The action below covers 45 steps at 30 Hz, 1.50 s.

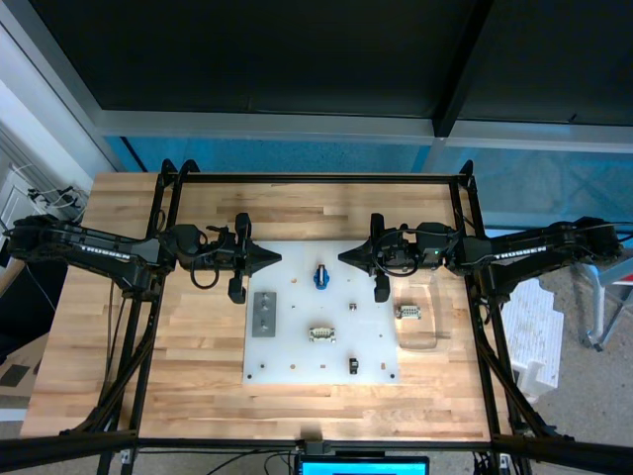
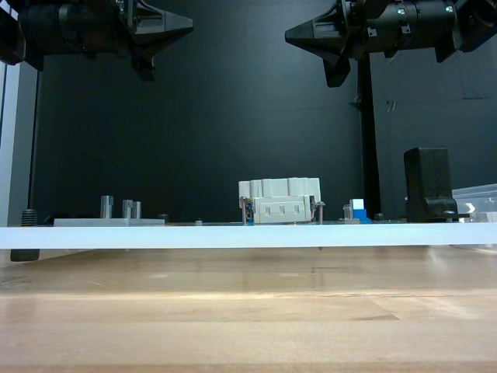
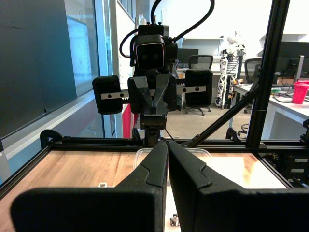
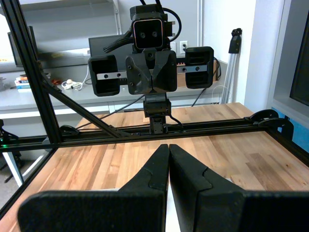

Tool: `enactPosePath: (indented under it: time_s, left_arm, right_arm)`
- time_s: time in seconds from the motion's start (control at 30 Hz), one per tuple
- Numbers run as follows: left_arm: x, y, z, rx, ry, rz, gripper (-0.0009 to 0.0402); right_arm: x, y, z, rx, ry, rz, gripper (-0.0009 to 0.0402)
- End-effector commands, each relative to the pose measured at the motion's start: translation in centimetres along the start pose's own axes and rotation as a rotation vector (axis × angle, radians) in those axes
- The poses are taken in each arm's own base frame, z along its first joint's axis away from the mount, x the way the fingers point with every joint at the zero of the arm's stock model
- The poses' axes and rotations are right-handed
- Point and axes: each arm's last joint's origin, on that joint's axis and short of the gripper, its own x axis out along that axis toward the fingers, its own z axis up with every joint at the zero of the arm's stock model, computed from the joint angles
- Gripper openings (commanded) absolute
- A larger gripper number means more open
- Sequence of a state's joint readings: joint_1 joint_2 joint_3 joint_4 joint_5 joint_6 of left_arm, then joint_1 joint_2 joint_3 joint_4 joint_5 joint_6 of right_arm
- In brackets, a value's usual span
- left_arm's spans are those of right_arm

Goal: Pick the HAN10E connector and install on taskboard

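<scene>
The taskboard is a white plate in the middle of the table. It carries a grey block, a blue knob and a pale connector base. That base also stands on the board in the low view. The HAN10E connector lies in a clear tray right of the board, apart from both arms. My left gripper hovers shut and empty over the board's far left edge, high above it. My right gripper faces it, shut and empty, above the far edge.
The clear plastic tray sits against the board's right edge. A small black fitting stands near the board's front. A black frame runs around the wooden table. Both wrist views show the opposite arm straight ahead.
</scene>
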<state>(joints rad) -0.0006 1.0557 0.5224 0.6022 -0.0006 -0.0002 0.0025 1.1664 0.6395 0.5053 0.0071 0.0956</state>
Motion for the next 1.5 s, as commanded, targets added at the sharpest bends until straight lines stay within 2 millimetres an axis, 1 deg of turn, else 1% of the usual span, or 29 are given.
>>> enactPosePath:
  time_s: [0.03, 0.4, 0.53, 0.73, 0.87, 1.17, 1.37, 1.5]
  left_arm:
    - [0.0, 0.0, 0.0, 0.000, -0.001, 0.000, 0.0001]
    - [0.0, 0.0, 0.0, 0.000, -0.001, 0.000, 0.0001]
    - [0.0, 0.0, 0.0, 0.000, -0.001, 0.000, 0.0001]
    - [0.0, 0.0, 0.0, 0.000, -0.001, 0.000, 0.0001]
    - [0.0, 0.0, 0.0, 0.000, -0.001, 0.000, 0.0001]
    - [0.0, 0.0, 0.0, 0.000, -0.001, 0.000, 0.0001]
    - [0.0, 0.0, 0.0, 0.000, -0.001, 0.000, 0.0001]
    - [0.0, 0.0, 0.0, 0.000, -0.001, 0.000, 0.0001]
  right_arm:
    - [0.0, 0.0, 0.0, 0.000, 0.000, 0.000, 0.0000]
    - [0.0, 0.0, 0.0, 0.002, 0.000, 0.000, 0.0000]
    - [0.0, 0.0, 0.0, 0.034, 0.004, 0.012, 0.0000]
    - [-0.2, 0.2, 0.5, 0.027, 0.091, 0.028, 0.0000]
    - [-0.7, 0.3, 0.8, 0.028, 0.191, 0.020, 0.0000]
    - [-1.9, 0.5, 1.6, 0.039, 0.517, -0.012, 0.0000]
    - [-2.8, 1.1, 2.3, 0.070, 0.665, -0.022, 0.0000]
    - [-3.6, 1.6, 2.5, 0.061, 0.768, -0.019, 0.0000]
